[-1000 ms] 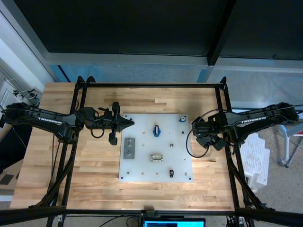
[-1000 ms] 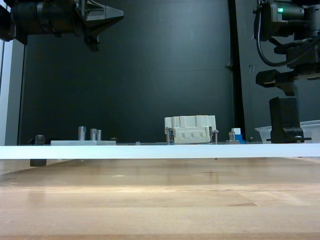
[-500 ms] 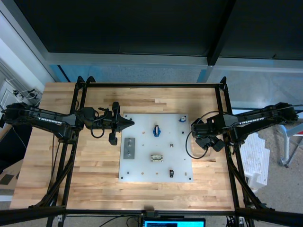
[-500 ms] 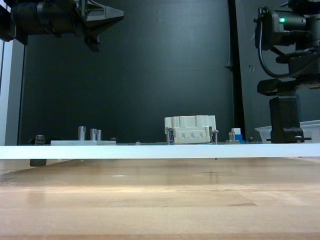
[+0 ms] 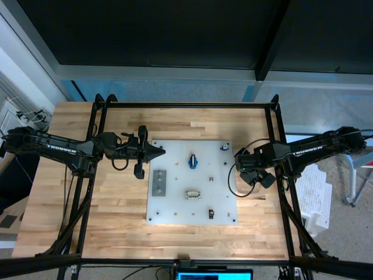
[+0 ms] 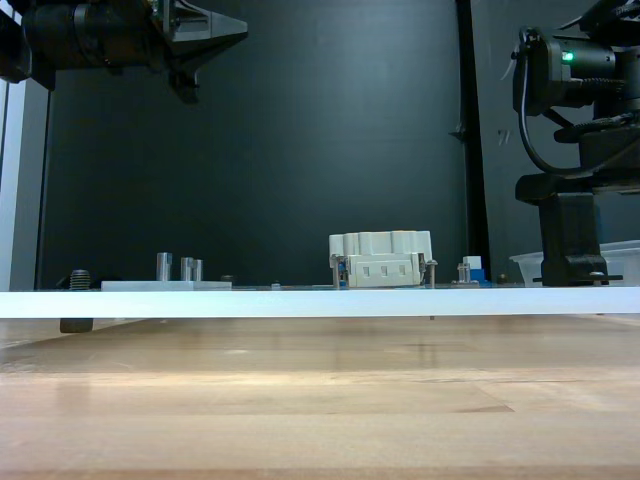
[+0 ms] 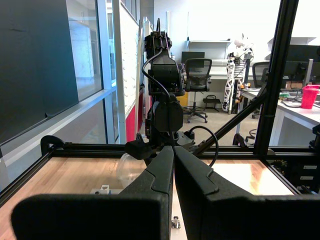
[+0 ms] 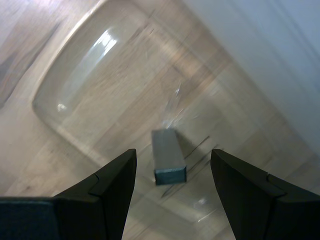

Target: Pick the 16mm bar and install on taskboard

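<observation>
Over the last second the right arm (image 5: pixel 315 144) has sunk: in the low view its wrist and green light sit lower at the right edge of the frame than they did, and from above its right end effector (image 5: pixel 252 175) has edged a touch toward the taskboard (image 5: pixel 175 204), while the left arm (image 5: pixel 52 146) has not budged. The right end effector hangs just off the board's right edge, over a clear tray (image 6: pixel 625 255) on the desk (image 5: pixel 116 221). Its own camera shows the fingers (image 8: pixel 117 180) spread wide, with the 16mm bar (image 8: pixel 167 154) lying on the tray floor between them, untouched by either finger. The bar is short, grey and angled across the gap. The left end effector (image 5: pixel 156 151) is held high over the board's upper left corner, and in the low view it points inward from the top left of the frame. Its wrist camera shows its two fingers (image 7: pixel 155 175) pressed together with nothing between them. On the white board, the blue knob (image 5: pixel 193 160) stands near the upper middle, the grey two-hole block (image 5: pixel 158 182) lies along the left side, and the silver connector (image 5: pixel 193 194) sits near the centre.
</observation>
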Controlling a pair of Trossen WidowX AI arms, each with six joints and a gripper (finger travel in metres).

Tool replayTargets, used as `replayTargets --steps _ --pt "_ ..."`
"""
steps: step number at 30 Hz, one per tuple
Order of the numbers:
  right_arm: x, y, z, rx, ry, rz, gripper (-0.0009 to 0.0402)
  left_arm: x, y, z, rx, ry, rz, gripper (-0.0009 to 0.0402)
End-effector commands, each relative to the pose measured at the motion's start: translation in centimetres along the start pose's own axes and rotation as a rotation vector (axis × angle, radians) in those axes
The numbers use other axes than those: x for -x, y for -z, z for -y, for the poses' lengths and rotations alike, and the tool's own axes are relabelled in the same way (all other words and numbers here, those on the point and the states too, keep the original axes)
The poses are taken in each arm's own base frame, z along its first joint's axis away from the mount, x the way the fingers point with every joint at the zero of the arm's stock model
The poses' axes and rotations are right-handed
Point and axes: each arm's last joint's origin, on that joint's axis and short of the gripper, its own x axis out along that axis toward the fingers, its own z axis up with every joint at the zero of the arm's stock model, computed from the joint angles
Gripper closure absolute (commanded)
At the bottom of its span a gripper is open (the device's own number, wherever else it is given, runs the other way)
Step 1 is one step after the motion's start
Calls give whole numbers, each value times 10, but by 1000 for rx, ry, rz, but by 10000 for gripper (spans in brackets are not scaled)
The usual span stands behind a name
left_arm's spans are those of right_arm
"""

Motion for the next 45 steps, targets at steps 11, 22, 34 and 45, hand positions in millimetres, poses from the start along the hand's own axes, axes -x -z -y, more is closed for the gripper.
replayTargets --steps 11,22,34,45 --pt "-3 1 -1 -2 -3 -3 200 0 0 0 0 0 0 393" --pt "-3 1 -1 -1 -3 -3 263 0 0 0 0 0 0 393" --pt "-3 1 -1 -1 -3 -3 327 0 0 0 0 0 0 393" --pt "2 0 0 -5 -4 -6 381 0 0 0 0 0 0 393"
